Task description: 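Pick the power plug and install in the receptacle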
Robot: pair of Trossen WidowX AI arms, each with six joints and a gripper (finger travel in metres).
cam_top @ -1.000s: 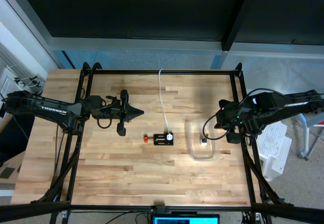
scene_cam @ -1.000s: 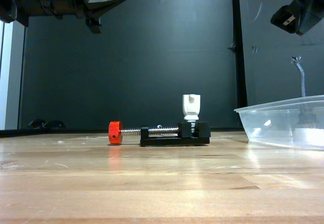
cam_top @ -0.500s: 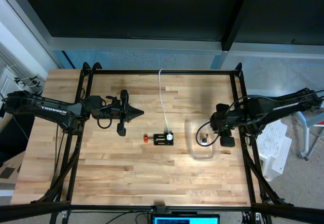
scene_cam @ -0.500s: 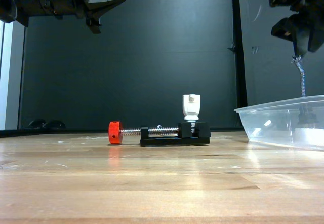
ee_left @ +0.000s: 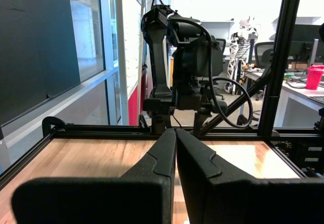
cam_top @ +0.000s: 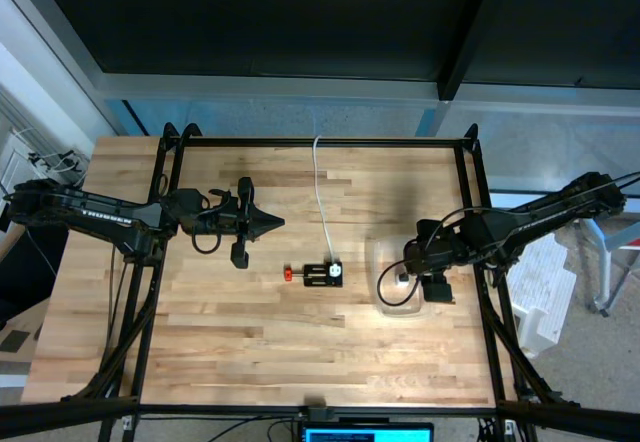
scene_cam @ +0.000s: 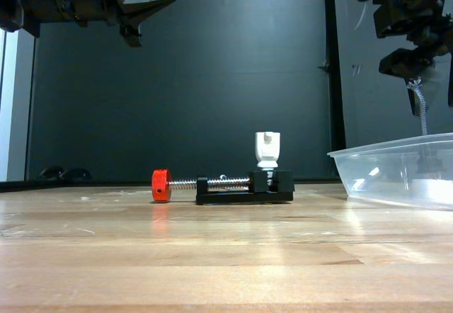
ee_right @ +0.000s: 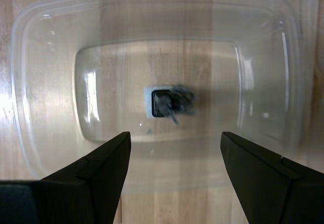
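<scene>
The power plug [ee_right: 168,104] is a small black piece lying on a white square bit at the bottom of the clear tray [ee_right: 30,46]. My right gripper [ee_right: 173,138] hangs open right above it, one finger on each side of the plug and clear of it. In the high view the right gripper [cam_top: 408,264] is over the tray [cam_top: 386,308]. The receptacle [cam_top: 336,268] stands white in a black vise [cam_top: 320,275] with an orange-red knob [cam_top: 287,274] at the table's middle. My left gripper [cam_top: 279,224] is shut, empty and raised well to the left of the vise.
A long white cord [cam_top: 321,187] runs from the receptacle to the table's far edge. A black frame [cam_top: 320,143] borders the table. In the low view the receptacle [scene_cam: 267,147] rises above the vise, and the tray [scene_cam: 375,175] sits to its right.
My right arm has swung left and come down until its gripper is over the tray and the plug. The left arm, vise and receptacle have not moved.
</scene>
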